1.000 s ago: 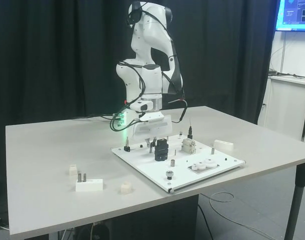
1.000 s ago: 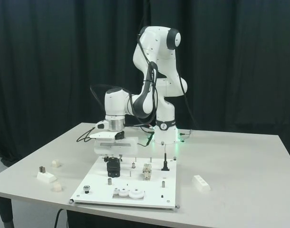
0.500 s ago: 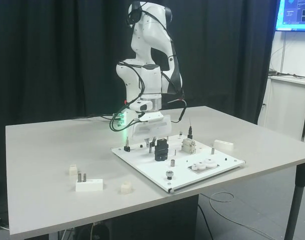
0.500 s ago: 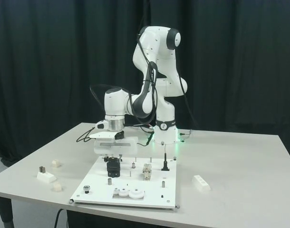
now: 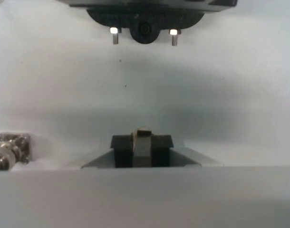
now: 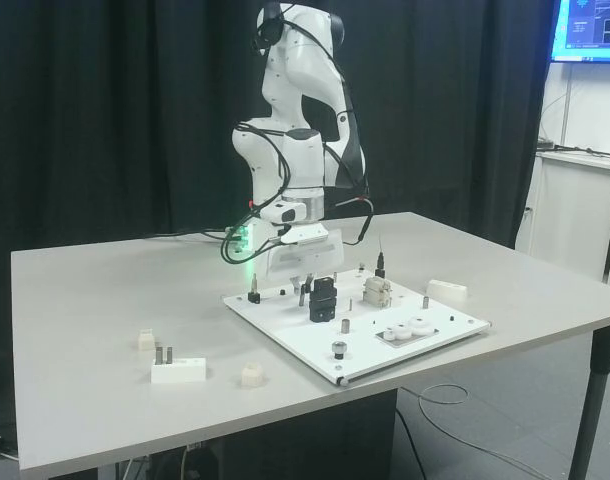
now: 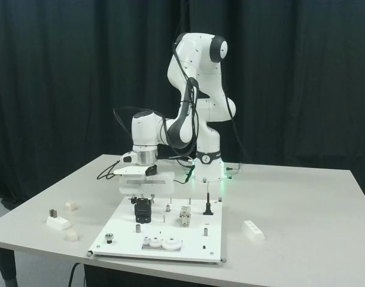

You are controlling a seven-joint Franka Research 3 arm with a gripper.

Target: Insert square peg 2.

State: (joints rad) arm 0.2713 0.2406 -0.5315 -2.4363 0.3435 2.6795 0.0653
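White board (image 7: 188, 242): one | pegs in white block (image 6: 178, 371): two

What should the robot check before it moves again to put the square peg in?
1. Peg held between the fingers: ok. In the wrist view the peg sits upright between the two black fingertips of the gripper.
2. Gripper over the white board: ok. It hangs above the board, close to the black block.
3. Peg lined up with its hole: cannot tell, the hole is not visible.
4. Peg clear of the board: cannot tell from these views.
5. Cable loops clear of the board's parts: ok.
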